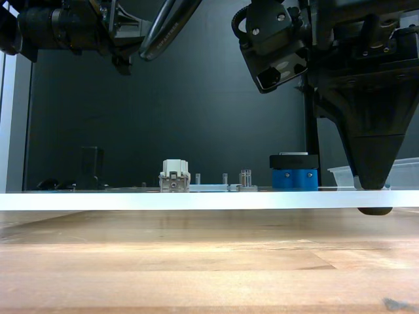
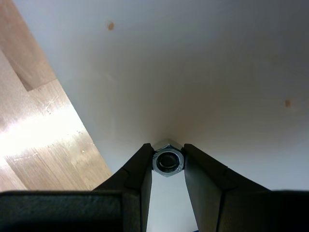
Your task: Unfasten the M12 fastener and place in the container
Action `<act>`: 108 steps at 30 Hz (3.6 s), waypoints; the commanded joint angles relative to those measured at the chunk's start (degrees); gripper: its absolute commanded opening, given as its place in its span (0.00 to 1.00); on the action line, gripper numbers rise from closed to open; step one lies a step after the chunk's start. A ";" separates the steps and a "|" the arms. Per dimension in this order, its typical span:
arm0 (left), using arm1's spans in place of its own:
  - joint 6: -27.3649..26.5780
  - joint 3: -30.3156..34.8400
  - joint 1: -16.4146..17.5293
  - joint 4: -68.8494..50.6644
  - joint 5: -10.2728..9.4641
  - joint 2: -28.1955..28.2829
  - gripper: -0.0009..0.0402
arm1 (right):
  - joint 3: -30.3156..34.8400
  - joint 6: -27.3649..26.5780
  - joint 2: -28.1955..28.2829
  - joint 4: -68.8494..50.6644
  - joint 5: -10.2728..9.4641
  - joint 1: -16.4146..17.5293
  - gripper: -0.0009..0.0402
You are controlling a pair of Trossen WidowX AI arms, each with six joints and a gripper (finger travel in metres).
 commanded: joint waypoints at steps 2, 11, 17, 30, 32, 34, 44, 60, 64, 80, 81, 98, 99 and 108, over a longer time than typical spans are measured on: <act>0.02 0.00 0.02 0.00 0.00 0.02 0.02 | 0.00 -6.38 -0.02 -0.11 -1.36 -0.02 0.03; 0.02 0.00 0.00 0.00 0.00 0.02 0.02 | 0.00 -28.46 -0.15 -0.15 -1.29 -0.04 0.03; 0.02 0.00 0.00 0.00 0.00 0.02 0.02 | 0.00 -46.51 -0.20 0.02 -1.27 -0.07 0.03; 0.02 0.00 0.02 0.00 0.00 0.02 0.02 | 0.00 -74.34 -0.42 0.09 -1.25 -0.13 0.03; 0.02 0.00 0.00 0.00 0.00 0.02 0.02 | 0.00 -75.78 -0.42 0.07 -1.25 -0.13 0.03; 0.02 0.00 0.00 0.00 0.00 0.02 0.02 | 0.00 -76.91 -0.42 0.09 -1.25 -0.13 0.03; 0.02 0.00 0.00 0.00 0.00 0.02 0.02 | 0.11 -77.37 -0.44 0.70 -1.29 -0.13 0.07; 0.02 0.00 0.02 0.00 0.00 0.02 0.02 | 0.15 -77.55 -0.50 0.59 -1.20 0.20 0.52; 0.02 0.00 0.00 0.00 0.00 0.02 0.02 | 0.15 -75.58 -1.95 0.26 -1.36 0.31 0.55; 0.02 0.00 0.00 0.00 0.00 0.02 0.02 | -1.57 -17.55 -7.10 0.50 -4.96 1.07 0.12; 0.02 0.00 0.00 0.00 0.00 0.02 0.02 | -2.12 -17.27 -7.10 1.09 -5.95 1.18 0.04; 0.02 0.00 0.00 0.00 0.00 0.02 0.02 | -7.39 -17.51 -6.75 7.21 -5.22 1.22 0.02; 0.02 0.00 0.02 0.00 0.00 0.02 0.02 | -7.65 -17.51 -6.75 7.43 -5.25 1.22 0.02; 0.02 0.00 0.00 0.00 0.00 0.02 0.02 | -9.64 -17.73 -6.78 9.79 -5.22 1.18 0.02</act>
